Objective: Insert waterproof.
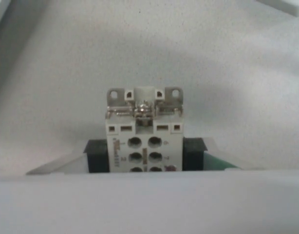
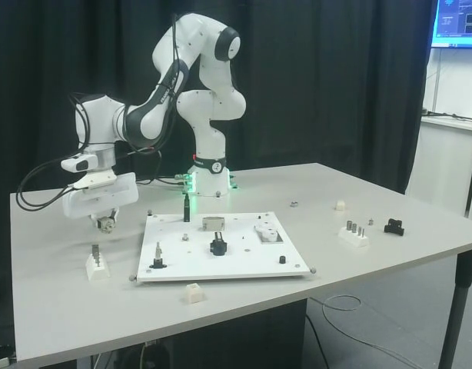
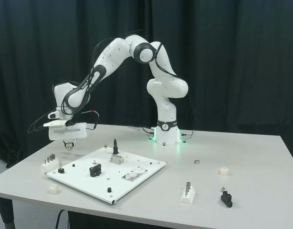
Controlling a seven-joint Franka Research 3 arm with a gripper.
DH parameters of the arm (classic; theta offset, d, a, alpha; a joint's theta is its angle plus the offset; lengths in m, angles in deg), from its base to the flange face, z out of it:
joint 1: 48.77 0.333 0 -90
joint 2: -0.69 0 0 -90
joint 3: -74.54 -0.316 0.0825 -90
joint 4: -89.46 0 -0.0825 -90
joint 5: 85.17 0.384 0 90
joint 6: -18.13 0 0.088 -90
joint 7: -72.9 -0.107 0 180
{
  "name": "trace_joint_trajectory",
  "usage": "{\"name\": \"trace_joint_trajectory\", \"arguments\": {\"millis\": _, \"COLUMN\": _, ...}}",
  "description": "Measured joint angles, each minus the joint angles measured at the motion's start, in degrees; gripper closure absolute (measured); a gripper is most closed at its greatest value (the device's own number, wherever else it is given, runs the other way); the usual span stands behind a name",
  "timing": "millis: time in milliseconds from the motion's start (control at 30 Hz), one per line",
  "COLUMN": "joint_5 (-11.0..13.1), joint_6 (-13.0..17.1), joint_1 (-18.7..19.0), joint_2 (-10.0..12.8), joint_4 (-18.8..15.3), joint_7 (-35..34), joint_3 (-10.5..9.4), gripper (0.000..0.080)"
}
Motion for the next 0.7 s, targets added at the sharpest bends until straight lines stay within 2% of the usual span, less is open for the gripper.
{"name": "trace_joint_trajectory", "arguments": {"millis": 333, "joint_5": -1.2, "joint_6": -1.3, "joint_1": 0.6, "joint_2": -1.1, "joint_4": 0.0, "joint_7": 0.0, "joint_3": 0.0, "gripper": 0.0492}}
{"name": "trace_joint_trajectory", "arguments": {"millis": 700, "joint_5": -4.3, "joint_6": -5.9, "joint_1": 2.7, "joint_2": -5.8, "joint_4": -0.3, "joint_7": -0.1, "joint_3": 0.01, "gripper": 0.0492}}
